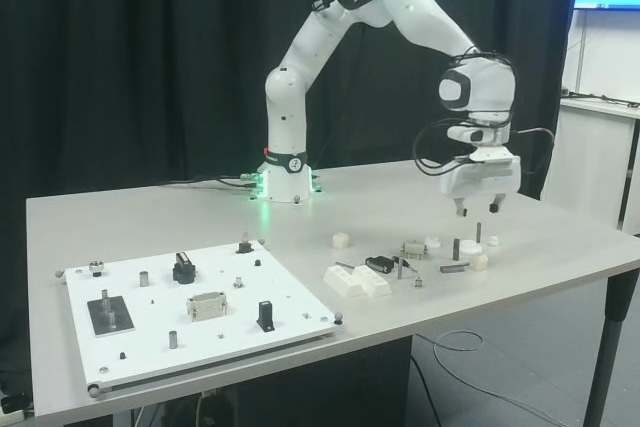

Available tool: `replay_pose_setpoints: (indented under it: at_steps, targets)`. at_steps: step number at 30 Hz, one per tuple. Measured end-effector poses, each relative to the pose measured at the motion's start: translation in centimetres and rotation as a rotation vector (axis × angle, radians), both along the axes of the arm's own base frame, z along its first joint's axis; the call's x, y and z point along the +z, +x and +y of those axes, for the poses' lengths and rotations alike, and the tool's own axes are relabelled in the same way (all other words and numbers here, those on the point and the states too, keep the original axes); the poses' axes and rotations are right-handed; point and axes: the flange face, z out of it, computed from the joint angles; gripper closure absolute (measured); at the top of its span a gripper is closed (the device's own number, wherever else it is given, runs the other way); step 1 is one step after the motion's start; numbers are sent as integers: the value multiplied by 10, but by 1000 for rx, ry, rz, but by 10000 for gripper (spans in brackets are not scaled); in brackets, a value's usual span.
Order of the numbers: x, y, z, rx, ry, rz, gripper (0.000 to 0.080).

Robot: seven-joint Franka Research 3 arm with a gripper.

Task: Remove round peg 4.

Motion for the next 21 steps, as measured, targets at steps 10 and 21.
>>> replay_pose_setpoints:
  at_steps: [10, 21]
  targets:
    - [14, 15, -78, 5, -85, 30, 3]
    - [30, 20, -198, 38, -148, 83, 3]
